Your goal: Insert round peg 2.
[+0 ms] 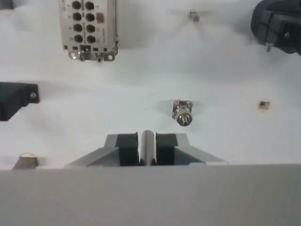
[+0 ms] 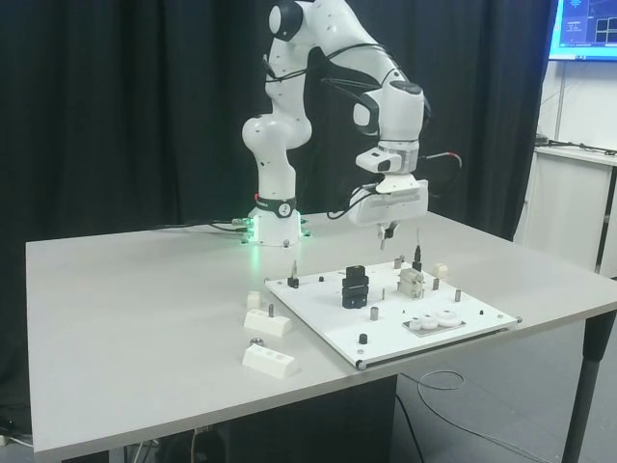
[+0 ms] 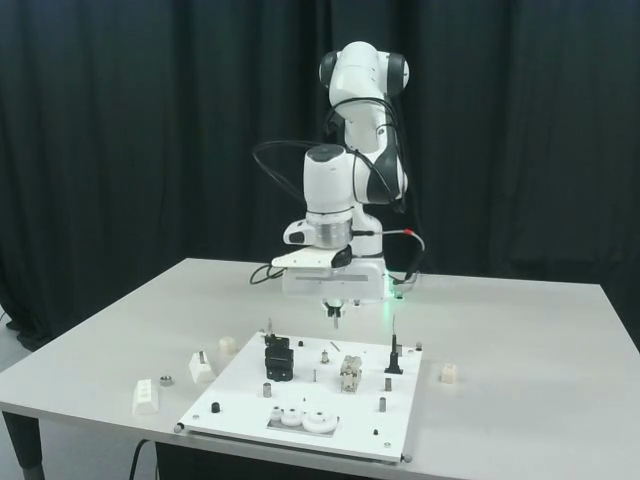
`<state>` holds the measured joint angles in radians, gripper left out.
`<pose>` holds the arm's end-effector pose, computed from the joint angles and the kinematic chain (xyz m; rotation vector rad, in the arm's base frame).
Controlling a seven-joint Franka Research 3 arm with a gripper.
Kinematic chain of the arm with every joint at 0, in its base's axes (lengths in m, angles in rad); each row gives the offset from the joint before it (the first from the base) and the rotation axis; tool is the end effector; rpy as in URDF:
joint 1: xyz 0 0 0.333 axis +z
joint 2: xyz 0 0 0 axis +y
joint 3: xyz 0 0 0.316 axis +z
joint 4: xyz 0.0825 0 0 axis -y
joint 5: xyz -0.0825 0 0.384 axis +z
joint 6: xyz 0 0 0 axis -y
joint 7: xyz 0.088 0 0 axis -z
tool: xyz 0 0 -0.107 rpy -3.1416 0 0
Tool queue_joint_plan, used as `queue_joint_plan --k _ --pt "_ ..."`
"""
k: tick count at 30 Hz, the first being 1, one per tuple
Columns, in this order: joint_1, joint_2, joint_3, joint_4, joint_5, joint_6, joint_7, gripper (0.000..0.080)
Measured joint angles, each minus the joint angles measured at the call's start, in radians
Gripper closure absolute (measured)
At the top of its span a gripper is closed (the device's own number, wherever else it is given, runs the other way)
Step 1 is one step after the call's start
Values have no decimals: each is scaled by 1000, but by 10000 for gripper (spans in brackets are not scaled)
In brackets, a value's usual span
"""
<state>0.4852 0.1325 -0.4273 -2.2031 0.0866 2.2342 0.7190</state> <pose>0.5336 0.0346 0.3199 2.9177 -1.0926 -0.1334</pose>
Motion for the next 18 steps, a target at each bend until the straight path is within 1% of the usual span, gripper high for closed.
queue_joint_plan --k 12,18 --pt "37 -21 0 -66 -35 62 53 728" --pt "58 -45 1 -111 -53 83 67 728"
